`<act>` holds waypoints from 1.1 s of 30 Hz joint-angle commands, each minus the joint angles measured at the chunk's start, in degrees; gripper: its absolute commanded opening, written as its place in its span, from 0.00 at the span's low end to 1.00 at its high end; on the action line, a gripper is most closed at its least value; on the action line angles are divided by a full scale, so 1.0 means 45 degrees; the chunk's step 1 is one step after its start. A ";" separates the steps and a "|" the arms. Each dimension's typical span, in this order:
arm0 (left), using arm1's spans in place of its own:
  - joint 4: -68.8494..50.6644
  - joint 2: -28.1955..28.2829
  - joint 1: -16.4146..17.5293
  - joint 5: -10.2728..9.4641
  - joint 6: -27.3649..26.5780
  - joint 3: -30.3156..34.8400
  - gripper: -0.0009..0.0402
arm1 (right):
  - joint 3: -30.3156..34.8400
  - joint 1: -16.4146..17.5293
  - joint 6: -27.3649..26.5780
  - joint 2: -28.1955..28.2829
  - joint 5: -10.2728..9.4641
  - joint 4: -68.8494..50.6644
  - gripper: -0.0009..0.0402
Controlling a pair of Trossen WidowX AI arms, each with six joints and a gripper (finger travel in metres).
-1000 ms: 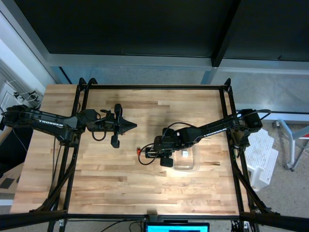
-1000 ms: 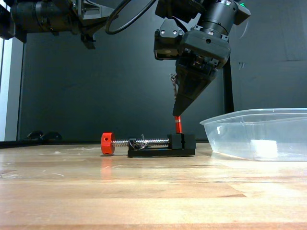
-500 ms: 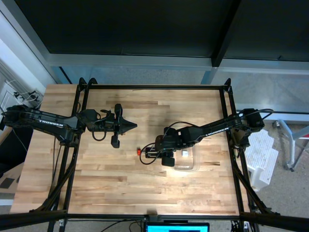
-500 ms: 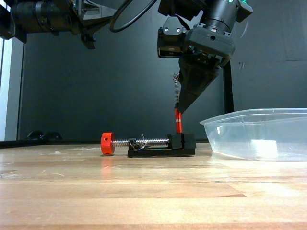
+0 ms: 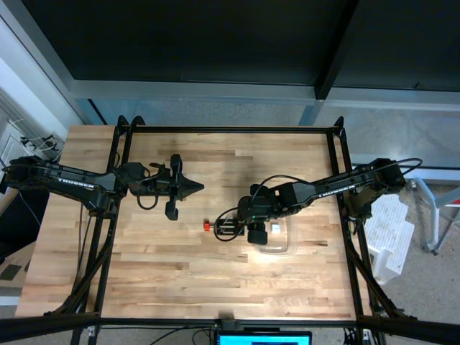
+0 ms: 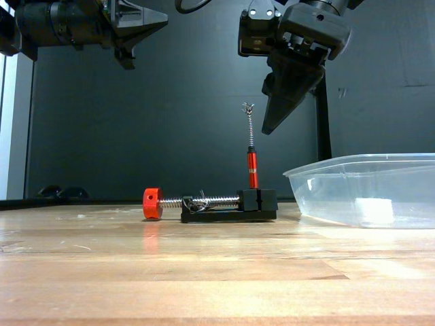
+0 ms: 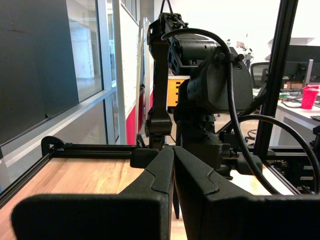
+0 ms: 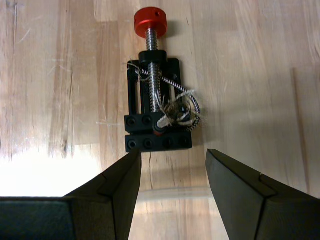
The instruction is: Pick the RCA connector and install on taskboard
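Right jaws, released over the connector (image 6: 252, 163) standing in the block (image 6: 224, 216), should rise straight; left jaws clenched, parked well apart.

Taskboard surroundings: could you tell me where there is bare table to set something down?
Bare table lies between the taskboard and the near edge, and to its left, beneath the raised, shut left gripper. Crowded: the gap between taskboard and clear tray, below the open right gripper.
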 commanded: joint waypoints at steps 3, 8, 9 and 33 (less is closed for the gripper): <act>0.0005 0.0005 0.0005 0.0005 0.0005 0.0000 0.02 | 0.0019 0.0010 0.0010 -0.0019 0.0005 0.0010 0.42; 0.0005 0.0005 0.0000 0.0005 0.0005 0.0000 0.02 | 0.0019 0.0010 0.0010 -0.0024 0.0000 -0.0010 0.39; 0.0010 0.0005 0.0000 0.0005 0.0005 0.0000 0.02 | 0.0019 0.0010 0.0010 -0.0024 -0.0005 -0.0024 0.38; 0.0005 0.0000 0.0000 0.0005 0.0005 0.0000 0.02 | -0.3449 -0.0427 -0.1326 -0.4566 0.0097 0.4639 0.03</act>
